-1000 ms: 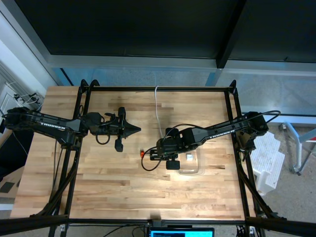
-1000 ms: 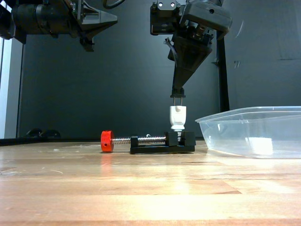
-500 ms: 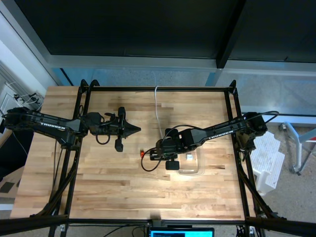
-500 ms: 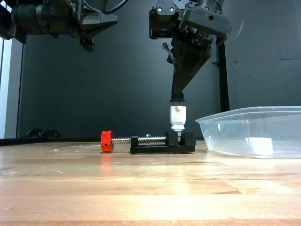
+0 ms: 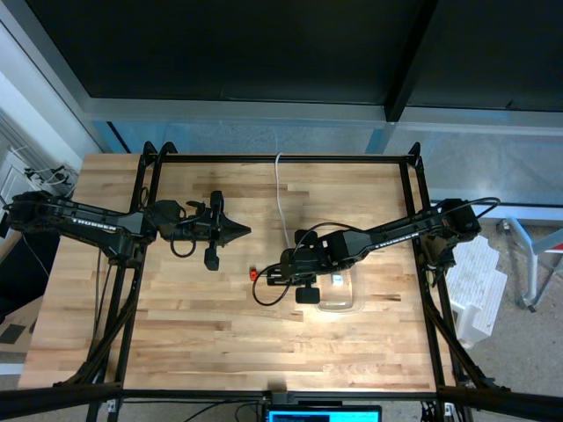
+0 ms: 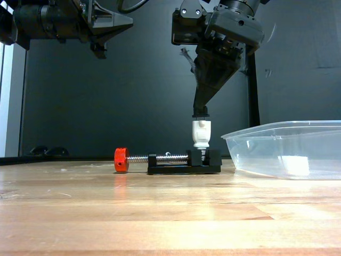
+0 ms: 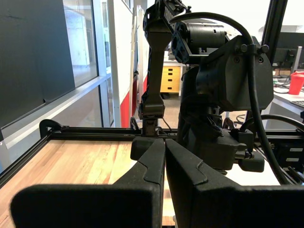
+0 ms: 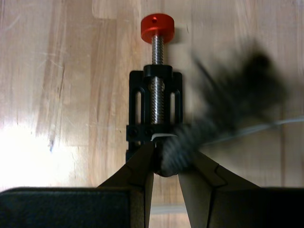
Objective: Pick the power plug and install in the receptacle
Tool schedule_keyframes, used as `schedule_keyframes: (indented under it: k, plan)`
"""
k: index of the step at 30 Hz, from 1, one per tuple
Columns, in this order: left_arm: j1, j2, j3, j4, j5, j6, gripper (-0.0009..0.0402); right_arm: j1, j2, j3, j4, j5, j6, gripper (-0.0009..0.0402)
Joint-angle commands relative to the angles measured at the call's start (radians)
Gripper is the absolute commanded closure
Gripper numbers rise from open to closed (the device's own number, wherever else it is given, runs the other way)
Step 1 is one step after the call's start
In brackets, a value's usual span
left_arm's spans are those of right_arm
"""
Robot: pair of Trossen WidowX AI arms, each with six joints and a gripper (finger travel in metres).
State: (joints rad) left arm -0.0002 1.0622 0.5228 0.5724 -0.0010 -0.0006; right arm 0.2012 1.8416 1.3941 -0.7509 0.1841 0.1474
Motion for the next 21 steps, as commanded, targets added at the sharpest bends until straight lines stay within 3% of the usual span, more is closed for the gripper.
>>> schedule_keyframes:
  k: [1,12,21]
  plan:
    - [0.0,0.0,0.0,0.0,0.0,0.0,0.0393,0.0,0.004,-0.03,0.009,-0.001,0.001,0.0393]
    - [0.0,0.0,0.0,0.001,0.0,0.0,0.0393,-0.005,0.003,-0.052,0.037,0.0,-0.002,0.0393]
    - [0.0,0.0,0.0,0.0,0.0,0.0,0.0393,-0.005,-0.037,-0.14,0.133,0.0,0.004,0.0393]
